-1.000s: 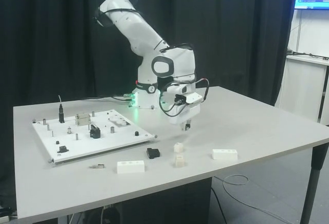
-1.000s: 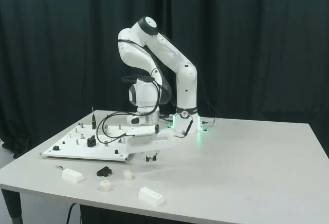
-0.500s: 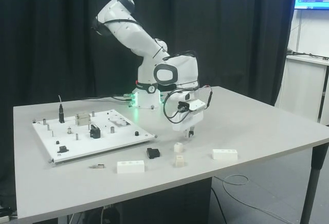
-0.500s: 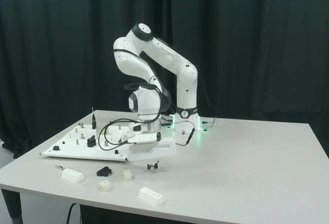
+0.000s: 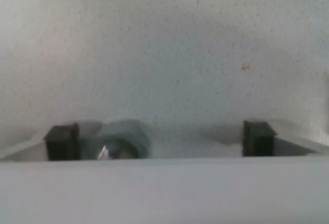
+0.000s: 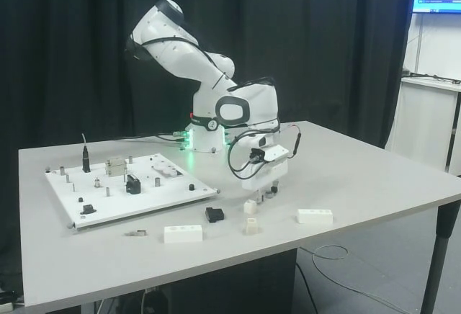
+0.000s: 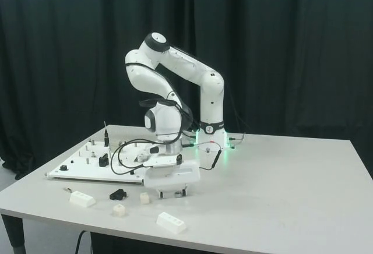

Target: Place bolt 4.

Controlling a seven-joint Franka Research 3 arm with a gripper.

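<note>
In the wrist view my gripper (image 5: pixel 159 141) is open, with its two black fingertips (image 5: pixel 62 142) far apart and low over the grey table. A small grey bolt (image 5: pixel 121 143) lies on the table between them, close beside one fingertip and apart from the other. In the first room view the gripper (image 6: pixel 268 193) is down at the table surface, just behind a small white block (image 6: pixel 250 206). In the second room view the gripper (image 7: pixel 171 192) sits low, right of the small parts.
A white assembly board (image 6: pixel 122 184) with pegs and black parts lies at the left. In front stand a white block with holes (image 6: pixel 183 233), a black part (image 6: pixel 214 214), another small white block (image 6: pixel 251 225), a long white block (image 6: pixel 315 216) and a small metal piece (image 6: pixel 135 233).
The arm has bent lower and the gripper has come down from above the table to its surface. The fingers stand wider apart than one second ago.
</note>
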